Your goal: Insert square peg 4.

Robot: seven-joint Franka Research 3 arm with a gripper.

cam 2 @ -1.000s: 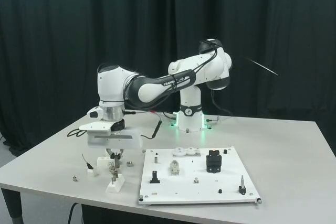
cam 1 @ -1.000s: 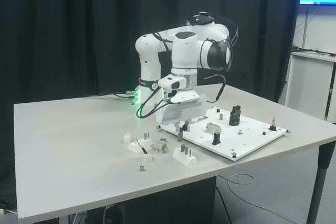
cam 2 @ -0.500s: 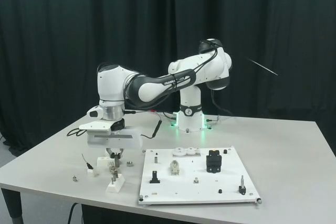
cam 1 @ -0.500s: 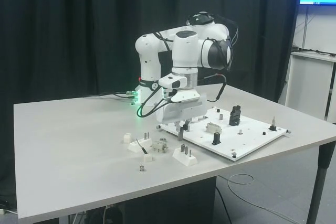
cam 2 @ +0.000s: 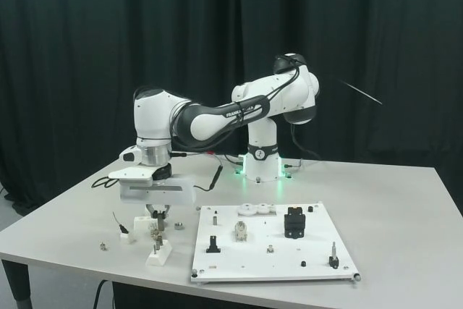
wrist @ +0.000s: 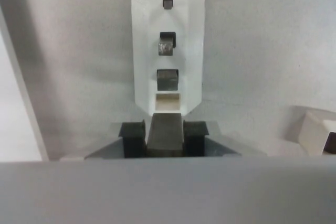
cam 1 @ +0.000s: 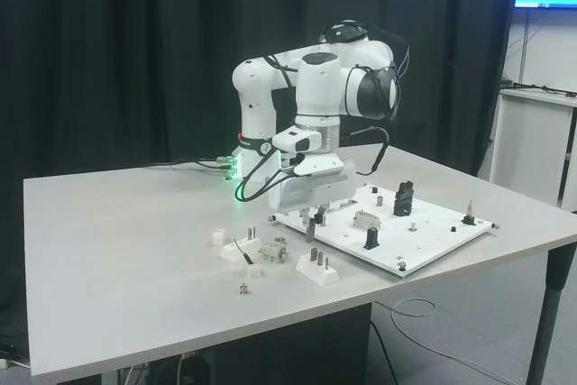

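Clearly, in the wrist view, a dark square peg [wrist: 165,132] is clamped between the two black fingers [wrist: 133,135] of the gripper [wrist: 165,139]. Just beyond its tip lies a white holder [wrist: 142,51] with one empty square socket [wrist: 167,102] and three smaller dark pegs [wrist: 167,80] still seated in a row. The peg looks blunt-ended, matt and square in section, the largest of the set.

From the first room view, the gripper [cam 1: 313,219] is seen hanging over the holder [cam 1: 319,270], which rests on the grey table [cam 1: 117,241] just beside the white board [cam 1: 424,241]. Compared with the frames half a second and a second back, the gripper has been raised slightly, so the peg appears to have been drawn out of the holder; carrying it to the board is judged to come next.

From the second room view, the gripper [cam 2: 155,214] is likewise seen above the holder [cam 2: 159,255], to one side of the board [cam 2: 275,265]. The peg itself cannot be made out there.
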